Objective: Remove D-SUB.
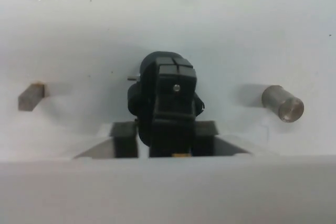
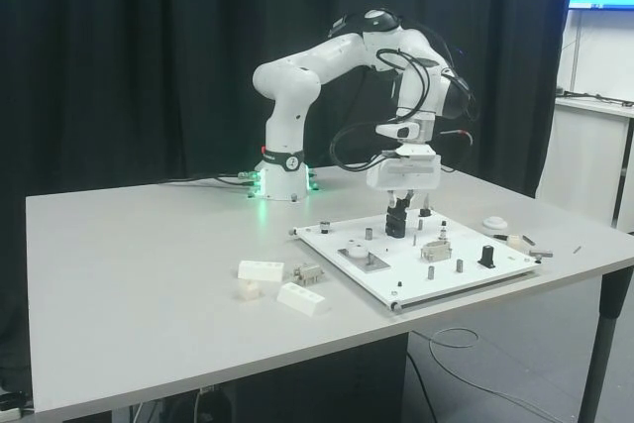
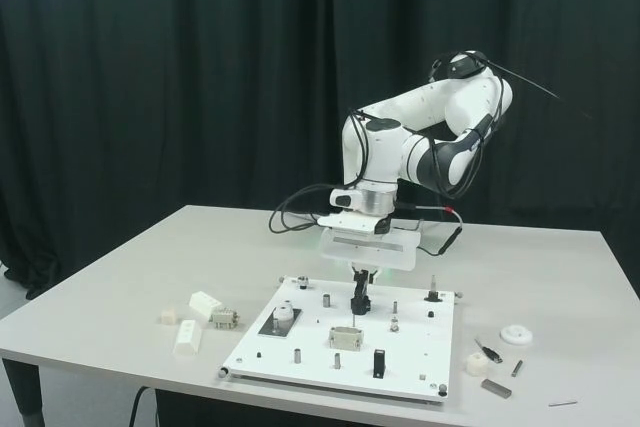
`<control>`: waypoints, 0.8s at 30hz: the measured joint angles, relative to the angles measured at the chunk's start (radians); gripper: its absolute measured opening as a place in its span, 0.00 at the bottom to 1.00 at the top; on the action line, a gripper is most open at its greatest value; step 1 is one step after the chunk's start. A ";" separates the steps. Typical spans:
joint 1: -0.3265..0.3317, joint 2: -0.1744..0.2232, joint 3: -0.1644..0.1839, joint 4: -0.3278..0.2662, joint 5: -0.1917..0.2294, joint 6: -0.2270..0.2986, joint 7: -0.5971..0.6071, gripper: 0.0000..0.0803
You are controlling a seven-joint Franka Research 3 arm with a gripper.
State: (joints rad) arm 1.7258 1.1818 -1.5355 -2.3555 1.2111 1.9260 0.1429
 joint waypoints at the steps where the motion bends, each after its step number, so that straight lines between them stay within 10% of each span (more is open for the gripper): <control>1: 0.000 0.000 0.000 0.000 0.000 0.002 0.000 0.45; 3: 0.000 0.000 -0.001 -0.003 0.000 0.006 0.006 0.45; 4: 0.000 0.000 -0.002 -0.003 0.000 0.006 0.009 0.22; 24: 0.015 0.000 -0.068 -0.004 -0.011 -0.033 0.003 0.20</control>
